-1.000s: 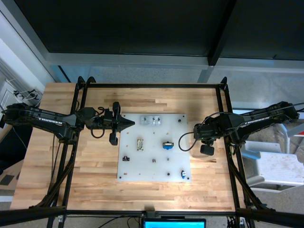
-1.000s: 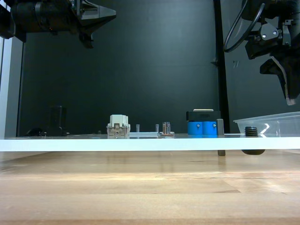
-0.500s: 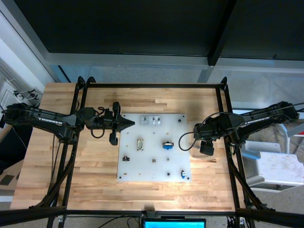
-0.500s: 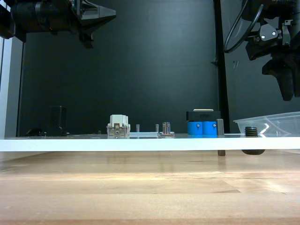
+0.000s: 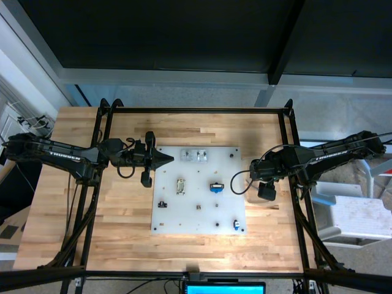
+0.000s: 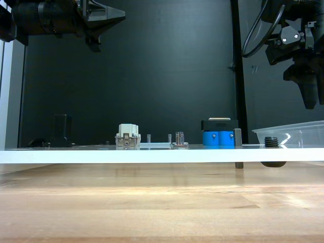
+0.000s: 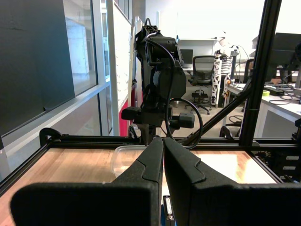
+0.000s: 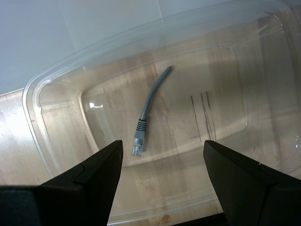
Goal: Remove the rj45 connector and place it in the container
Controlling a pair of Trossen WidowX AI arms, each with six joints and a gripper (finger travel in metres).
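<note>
The wooden table [image 5: 122,233] carries a flat white board [image 5: 184,214] at its middle. The left gripper [image 5: 168,158] hangs high over the board's left edge, toward the table's far side, its fingers [image 7: 150,157] pressed together with only a thin seam between them. The right gripper [image 5: 264,191] points down over the container [image 8: 29,103], which sits on the table just off the board's right edge; its fingers [image 8: 101,165] are spread wide apart and hold nothing. On the board, a bright-blue connector [image 5: 215,187] stands near the middle and a beige connector [image 5: 180,186] sits to its left. The rj45 connector [image 8: 139,134], a clear plug on a short grey cable stub, lies flat on the container's floor, below the gap between the right gripper's fingers and touching neither.
</note>
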